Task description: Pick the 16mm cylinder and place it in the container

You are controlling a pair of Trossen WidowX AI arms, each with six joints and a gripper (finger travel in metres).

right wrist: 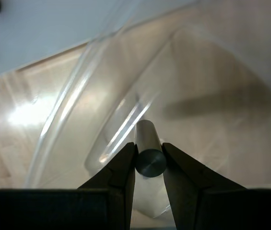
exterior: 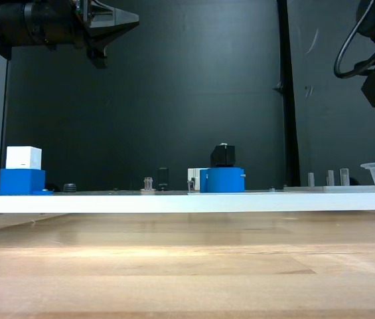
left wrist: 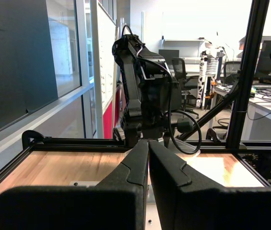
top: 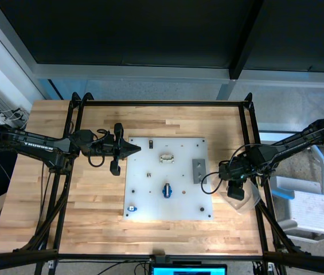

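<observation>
Hanging over the container (right wrist: pixel 68 115), which sits on the table (top: pixel 93 229) off the near-right edge of the task board (top: pixel 150 195), the right gripper (right wrist: pixel 148 146) pinches the 16mm cylinder (right wrist: pixel 150 162) between its narrowed fingers. The peg lies lengthwise between the tips with its flat end facing the wrist camera, and the tub's clear floor and curved wall show directly beneath it. That placement suggests the carry is all but over: the peg appears to be held above the tub's opening so that a release would drop it inside rather than onto the wood, though how high it hangs above the floor cannot be told. From table height the right gripper shows raised well above the tub's rim. Farther in, at the middle of the board, the blue upright part (top: pixel 167 191) stands untouched, and the grey block (top: pixel 199 170) lies just beyond it to the right, apart from the tub. At the far left edge of the board the left gripper (top: pixel 136 148) hovers high with its fingers pressed together on nothing, apparently parked clear of the working arm.
</observation>
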